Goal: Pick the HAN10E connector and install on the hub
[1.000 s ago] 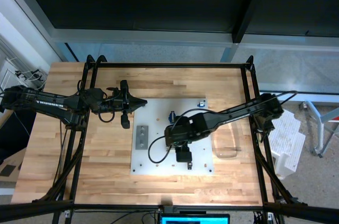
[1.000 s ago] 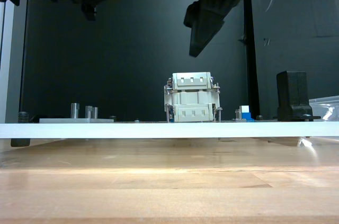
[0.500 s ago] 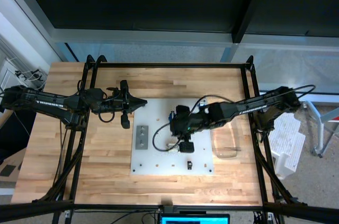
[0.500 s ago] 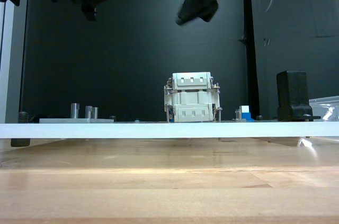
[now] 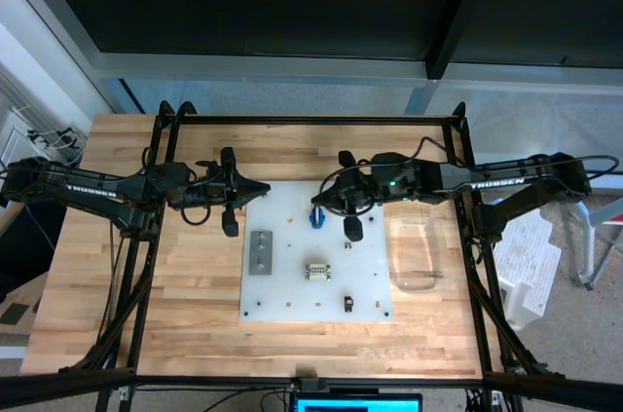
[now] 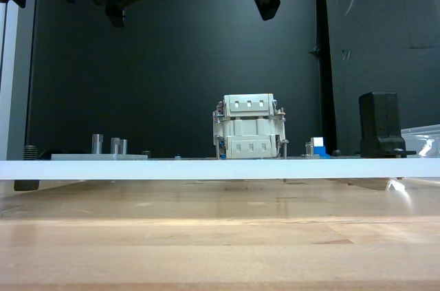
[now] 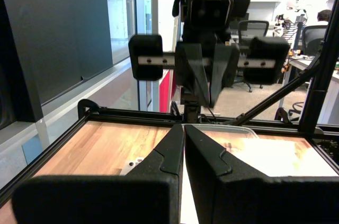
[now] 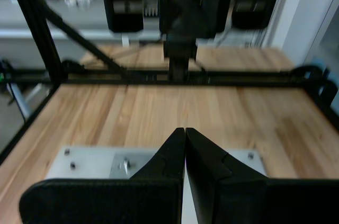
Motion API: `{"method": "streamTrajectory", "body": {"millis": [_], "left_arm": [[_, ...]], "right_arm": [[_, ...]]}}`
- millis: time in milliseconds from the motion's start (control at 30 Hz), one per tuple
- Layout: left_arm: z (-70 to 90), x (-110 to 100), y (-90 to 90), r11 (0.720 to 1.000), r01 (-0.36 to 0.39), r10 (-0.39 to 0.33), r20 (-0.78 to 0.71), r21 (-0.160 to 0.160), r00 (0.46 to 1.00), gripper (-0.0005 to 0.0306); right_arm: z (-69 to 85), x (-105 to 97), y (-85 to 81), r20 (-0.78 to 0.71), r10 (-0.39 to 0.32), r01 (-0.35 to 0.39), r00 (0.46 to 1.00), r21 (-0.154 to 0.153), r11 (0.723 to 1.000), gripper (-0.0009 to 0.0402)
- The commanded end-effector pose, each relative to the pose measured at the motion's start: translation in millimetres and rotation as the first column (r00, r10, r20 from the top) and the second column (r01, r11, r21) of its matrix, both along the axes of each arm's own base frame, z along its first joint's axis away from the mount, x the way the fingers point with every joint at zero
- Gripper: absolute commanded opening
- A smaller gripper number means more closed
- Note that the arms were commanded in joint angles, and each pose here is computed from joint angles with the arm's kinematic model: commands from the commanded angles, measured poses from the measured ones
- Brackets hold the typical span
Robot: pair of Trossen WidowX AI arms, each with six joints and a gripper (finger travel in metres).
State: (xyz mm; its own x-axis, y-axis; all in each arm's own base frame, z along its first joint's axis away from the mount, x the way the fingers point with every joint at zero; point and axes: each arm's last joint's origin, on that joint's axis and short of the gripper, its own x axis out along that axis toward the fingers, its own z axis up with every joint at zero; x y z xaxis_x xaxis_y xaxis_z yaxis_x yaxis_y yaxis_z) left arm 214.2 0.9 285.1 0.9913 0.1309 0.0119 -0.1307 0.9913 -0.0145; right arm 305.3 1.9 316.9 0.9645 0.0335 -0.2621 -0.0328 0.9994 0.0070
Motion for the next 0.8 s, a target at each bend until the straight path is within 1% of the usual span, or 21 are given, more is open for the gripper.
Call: {"method": "streamTrajectory", "body": {"millis": [33, 233, 400, 667, 700, 800], "left_arm": [[0.2, 0, 0.1, 1.000, 0.000, 0.000, 0.001, 0.000, 1.000, 0.0001], [0.2, 0, 0.1, 1.000, 0.000, 0.000, 0.001, 0.000, 1.000, 0.0001], [0.2, 0, 0.1, 1.000, 0.000, 0.000, 0.001, 0.000, 1.000, 0.0001], [0.2, 0, 0.1, 1.000, 0.000, 0.000, 0.001, 0.000, 1.000, 0.0001], [0.2, 0, 0.1, 1.000, 0.000, 0.000, 0.001, 0.000, 1.000, 0.0001], [0.6, 0, 0.1, 1.000, 0.000, 0.000, 0.005, 0.000, 1.000, 0.0001]], "right_arm": [[-0.3, -9, -2.8, 0.091, -0.011, 0.011, 0.996, 0.000, 1.000, 0.0002], [-5.6, -31, -5.4, 0.226, -0.025, 0.025, 0.974, 0.004, 1.000, 0.0002], [-7.6, -48, -6.0, 0.283, -0.033, 0.032, 0.959, 0.008, 0.999, 0.0002], [-10.2, -65, -5.9, 0.306, -0.030, 0.027, 0.952, 0.014, 1.000, 0.0002], [-11.3, -67, -6.1, 0.305, -0.038, 0.034, 0.952, 0.021, 0.999, 0.0002], [-15.9, -71, -6.0, 0.298, -0.042, 0.035, 0.954, 0.030, 0.999, 0.0002]]}}
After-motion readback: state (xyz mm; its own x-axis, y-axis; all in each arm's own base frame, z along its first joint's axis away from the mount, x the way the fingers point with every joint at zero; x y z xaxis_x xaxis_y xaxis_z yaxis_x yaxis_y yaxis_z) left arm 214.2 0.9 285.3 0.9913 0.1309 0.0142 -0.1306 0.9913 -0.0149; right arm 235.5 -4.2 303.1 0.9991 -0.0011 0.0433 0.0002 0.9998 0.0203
